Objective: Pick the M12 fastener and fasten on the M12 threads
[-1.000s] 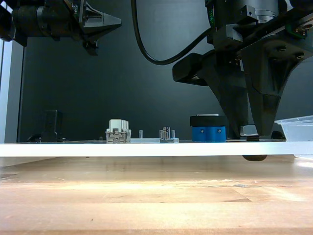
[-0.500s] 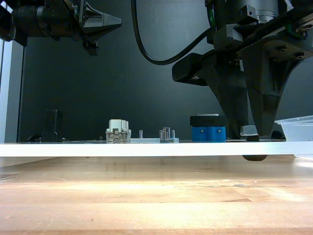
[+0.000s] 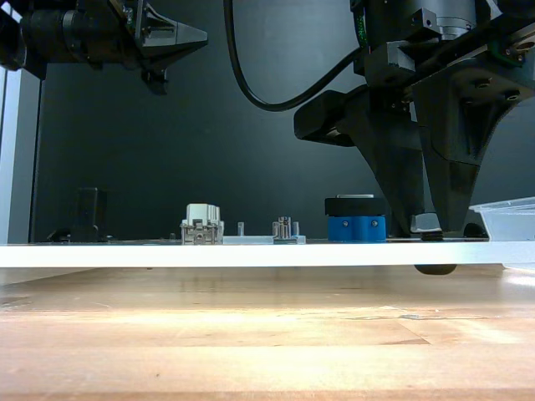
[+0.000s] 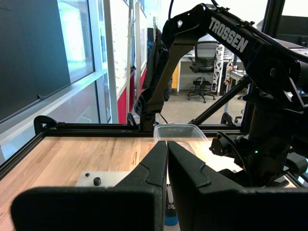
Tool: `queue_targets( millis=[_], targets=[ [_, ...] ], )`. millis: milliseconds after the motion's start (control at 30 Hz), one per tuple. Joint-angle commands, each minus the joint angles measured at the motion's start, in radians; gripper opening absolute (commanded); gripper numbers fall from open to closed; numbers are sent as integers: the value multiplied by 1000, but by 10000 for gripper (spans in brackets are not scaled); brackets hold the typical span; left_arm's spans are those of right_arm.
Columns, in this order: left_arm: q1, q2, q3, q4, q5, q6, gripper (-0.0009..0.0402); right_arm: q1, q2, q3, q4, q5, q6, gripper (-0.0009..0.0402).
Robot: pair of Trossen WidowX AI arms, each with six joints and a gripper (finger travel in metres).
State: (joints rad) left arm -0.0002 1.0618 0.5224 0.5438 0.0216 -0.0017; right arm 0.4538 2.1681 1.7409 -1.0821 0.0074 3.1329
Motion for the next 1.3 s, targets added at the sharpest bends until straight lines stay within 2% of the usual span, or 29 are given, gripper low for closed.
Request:
queue_targets(
  millis=[33, 267, 567, 867, 967, 1100, 1200, 1300],
  targets=[
    [0, 0, 0, 0, 0, 0, 0, 1, -1, 0, 3, -6, 2, 45],
    [0, 0, 0, 0, 0, 0, 0, 3, -2, 14, 2, -8, 5, 106],
    [0, 0, 0, 0, 0, 0, 0, 10, -19, 16, 4, -9, 4, 163],
    [0, 0, 0, 0, 0, 0, 0, 12, -114, 16, 3, -8, -25, 185],
    [0, 0, 0, 0, 0, 0, 0, 11, -138, 16, -15, -8, -170, 184],
    [0, 0, 0, 0, 0, 0, 0, 11, -156, 16, -94, 3, -449, 183],
    [0, 0, 0, 0, 0, 0, 0, 11, -159, 16, -155, 5, -733, 183],
    [0, 0, 0, 0, 0, 0, 0, 11, -159, 15, -185, 56, -1067, 183]
  ],
)
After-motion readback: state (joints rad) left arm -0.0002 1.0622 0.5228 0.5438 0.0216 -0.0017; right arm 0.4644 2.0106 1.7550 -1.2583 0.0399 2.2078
